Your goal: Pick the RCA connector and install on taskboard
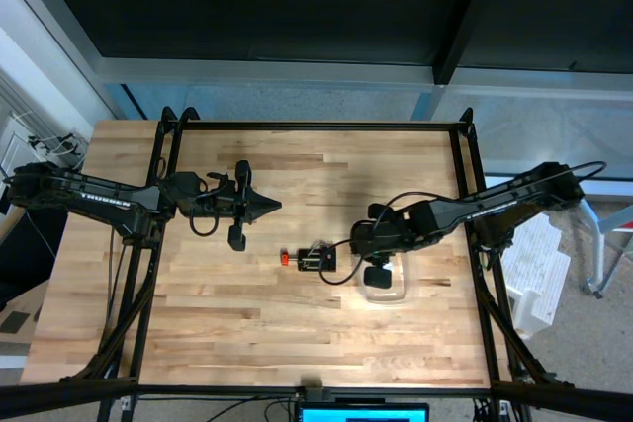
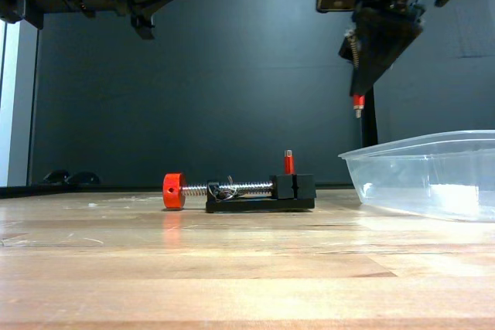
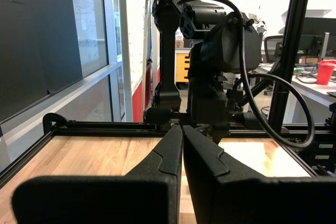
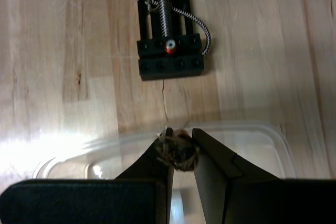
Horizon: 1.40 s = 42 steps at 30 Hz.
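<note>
The taskboard (image 1: 318, 260) is a small black block lying on the wooden table, with a red knob (image 2: 173, 191) on a silvery screw at its left end and a short red post (image 2: 288, 161) on top. My right gripper (image 4: 180, 132) hangs above the near rim of a clear tray, to the right of the taskboard and well above it (image 2: 358, 83). It is shut on the RCA connector (image 4: 178, 151), a tiny metal piece whose red-tipped end (image 2: 356, 103) sticks out below the fingers. My left gripper (image 3: 182, 129) is shut on nothing, raised high at the left (image 1: 265, 207).
A clear plastic tray (image 2: 433, 171) stands right of the taskboard, under the right gripper (image 1: 388, 289). A thin braided wire (image 4: 202, 30) loops off the taskboard's side. A black frame (image 1: 316, 126) borders the table's far and side edges.
</note>
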Motion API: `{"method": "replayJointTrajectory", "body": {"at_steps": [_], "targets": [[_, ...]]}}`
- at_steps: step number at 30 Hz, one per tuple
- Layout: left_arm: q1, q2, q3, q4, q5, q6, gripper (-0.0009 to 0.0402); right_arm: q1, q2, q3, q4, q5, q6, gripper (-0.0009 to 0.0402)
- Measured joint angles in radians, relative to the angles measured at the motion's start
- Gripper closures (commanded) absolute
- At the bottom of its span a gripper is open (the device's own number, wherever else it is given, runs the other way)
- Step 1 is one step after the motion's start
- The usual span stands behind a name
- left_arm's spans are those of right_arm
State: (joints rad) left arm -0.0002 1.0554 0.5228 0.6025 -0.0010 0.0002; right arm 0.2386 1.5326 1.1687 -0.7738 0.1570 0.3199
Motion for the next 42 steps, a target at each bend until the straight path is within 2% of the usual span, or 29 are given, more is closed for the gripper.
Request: {"method": "replayJointTrajectory", "body": {"at_steps": [27, 42], "targets": [[0.0, 0.0, 0.0, 0.0, 0.0, 0.0, 0.0393, -0.038, 0.294, 0.272, -0.006, -0.001, -0.054, 0.0392], [0.0, 0.0, 0.0, 0.0, 0.0, 0.0, 0.0393, -0.047, 0.315, 0.272, -0.007, 0.0, -0.068, 0.0392]]}}
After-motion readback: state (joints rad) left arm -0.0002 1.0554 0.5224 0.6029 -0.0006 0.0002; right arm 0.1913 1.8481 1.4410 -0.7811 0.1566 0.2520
